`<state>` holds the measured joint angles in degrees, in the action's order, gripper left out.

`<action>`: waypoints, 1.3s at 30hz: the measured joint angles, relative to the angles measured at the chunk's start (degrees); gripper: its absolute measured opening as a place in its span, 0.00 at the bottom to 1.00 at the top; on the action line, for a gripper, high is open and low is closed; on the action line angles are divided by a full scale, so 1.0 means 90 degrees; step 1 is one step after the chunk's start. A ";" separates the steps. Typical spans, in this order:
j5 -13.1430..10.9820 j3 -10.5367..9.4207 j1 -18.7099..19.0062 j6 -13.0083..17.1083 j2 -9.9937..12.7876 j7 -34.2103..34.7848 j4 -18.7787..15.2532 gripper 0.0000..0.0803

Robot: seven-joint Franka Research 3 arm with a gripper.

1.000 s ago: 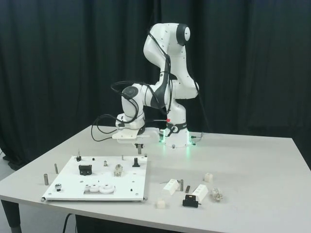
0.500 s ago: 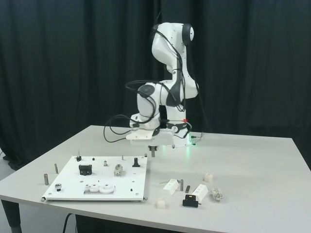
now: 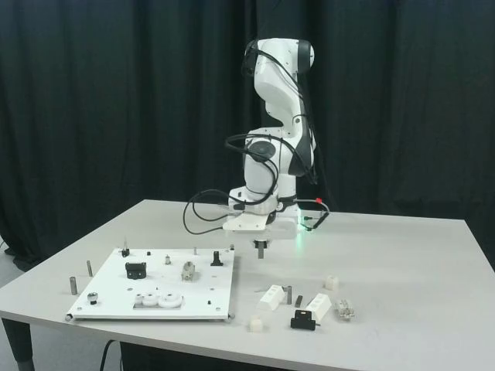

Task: Place square peg 4.

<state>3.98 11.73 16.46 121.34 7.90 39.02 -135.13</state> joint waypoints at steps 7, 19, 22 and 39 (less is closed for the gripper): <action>0.0000 -0.0194 0.0000 -0.0004 0.0367 0.0083 0.0293 0.19; -0.0008 -0.0351 -0.0026 -0.0014 0.0991 0.0092 0.0734 0.19; -0.0016 -0.0372 -0.0030 -0.0014 0.1135 0.0092 0.0818 0.19; -0.0027 -0.0679 -0.0262 -0.0080 0.1584 0.0093 0.1100 0.19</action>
<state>3.74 5.62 14.11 120.62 22.16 39.86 -125.23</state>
